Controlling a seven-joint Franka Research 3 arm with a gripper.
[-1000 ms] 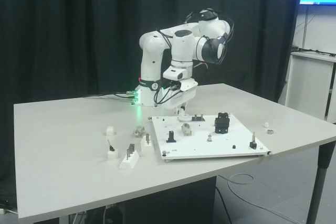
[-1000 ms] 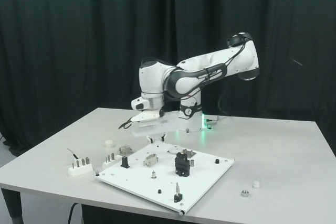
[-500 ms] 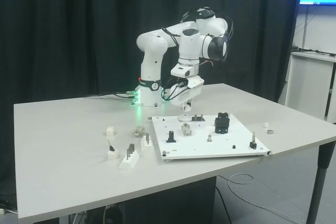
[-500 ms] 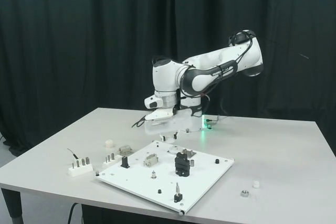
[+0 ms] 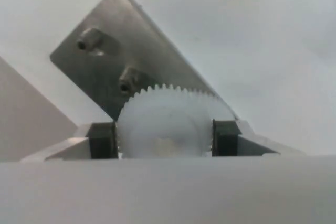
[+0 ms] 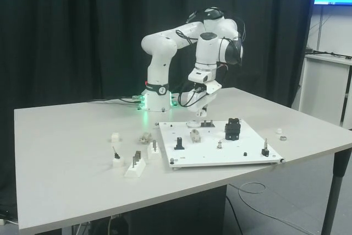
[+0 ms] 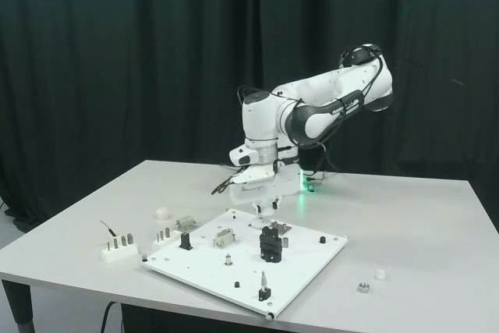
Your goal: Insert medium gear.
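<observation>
The wrist view shows a white toothed gear (image 5: 165, 124) clamped between my two black fingertips (image 5: 102, 140), so my gripper (image 5: 164, 141) is shut on it. Right under the gear lies a grey metal plate (image 5: 105, 61) carrying two short pegs. From the room views, my gripper (image 6: 199, 111) hovers above the far edge of the white assembly board (image 6: 220, 149), close to the small grey peg fixture (image 6: 207, 123). In the second room view my gripper (image 7: 265, 207) hangs just over the board (image 7: 304, 267), with the gear only a small white spot.
On the board stand a black block (image 6: 232, 129), a black bracket (image 6: 179, 144) and several small posts. Left of the board, white holders (image 6: 135, 166) with pins and a small white cube (image 6: 115, 136) sit on the table. A loose nut (image 7: 362, 287) and white cap (image 7: 380, 274) lie near the board.
The arm has swung along the board's far edge with the gear held, and now stands over the peg fixture. The board's parts have not moved.
</observation>
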